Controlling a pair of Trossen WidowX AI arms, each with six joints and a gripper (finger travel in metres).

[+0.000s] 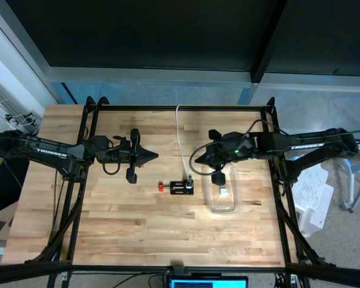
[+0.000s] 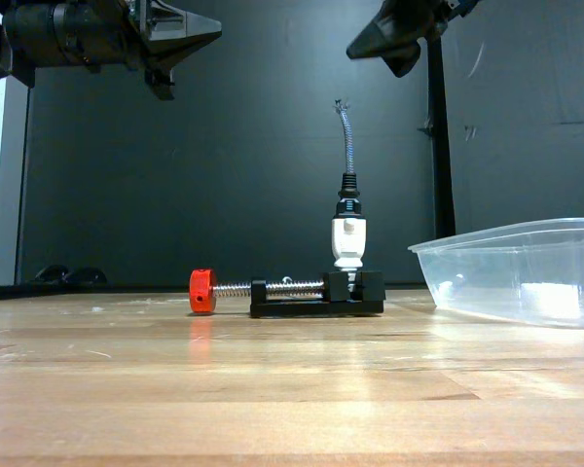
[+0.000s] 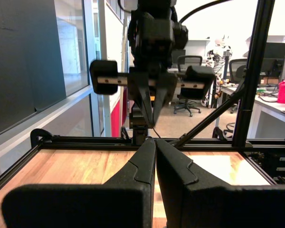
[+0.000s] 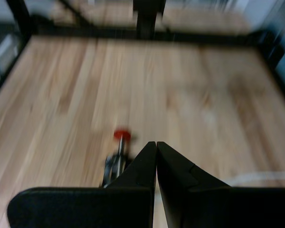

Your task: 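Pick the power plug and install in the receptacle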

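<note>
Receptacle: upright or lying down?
Upright: the receptacle stands clamped in the vise. Left gripper, shut, hovers high at left; right gripper, shut, high at right.

Were matte black throughout: left arm (image 1: 42, 150) and right arm (image 1: 300, 144), each stamped with white TROSSEN lettering (image 1: 45, 152), trailing looped black cables (image 3: 199, 5). Ended in left gripper (image 3: 155, 142) over the table's (image 1: 138, 240) left half and right gripper (image 4: 156, 145) over its right, with wedge-shaped fingers (image 3: 142, 166) pressed together.

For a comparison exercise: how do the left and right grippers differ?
The left gripper points level; the right gripper tilts down toward the table. The left gripper hangs on the red-knob side of the black mini vise; the right gripper on the other side, by the clear tray. Both are shut, empty and raised.
</note>
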